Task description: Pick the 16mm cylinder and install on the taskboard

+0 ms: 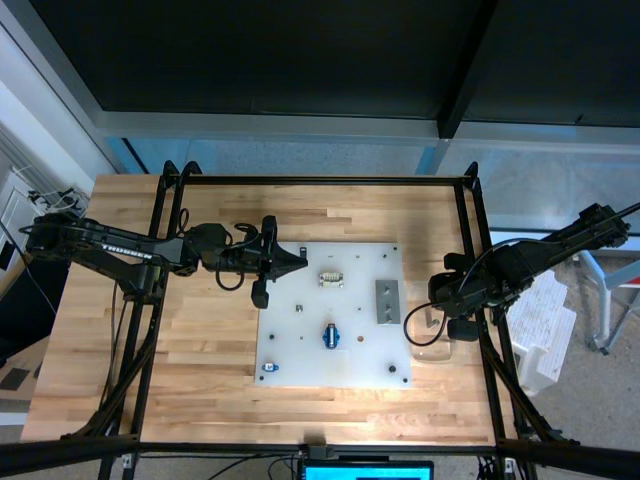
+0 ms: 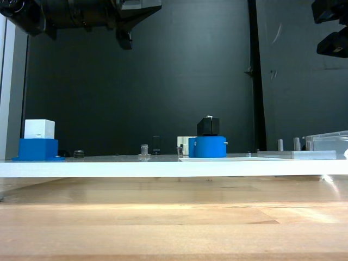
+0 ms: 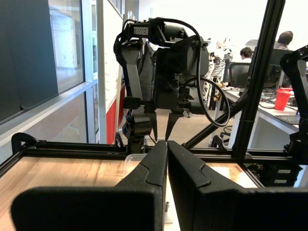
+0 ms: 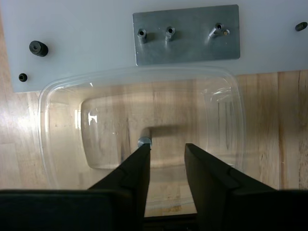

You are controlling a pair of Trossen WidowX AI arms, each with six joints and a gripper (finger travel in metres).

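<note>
Grey 16mm cylinder (image 4: pixel 144 142) upright in clear tray (image 4: pixel 45 110): pick stage, right gripper (image 4: pixel 166 154) spread above it, likely needing centring, then closing; left gripper (image 3: pixel 167 144) clenched empty, parked over taskboard (image 1: pixel 300 340) edge.

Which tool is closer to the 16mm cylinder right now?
Right. The right tool hangs over the clear tray, with the 16mm cylinder by one fingertip. The left tool is across the taskboard, above its left edge.
</note>
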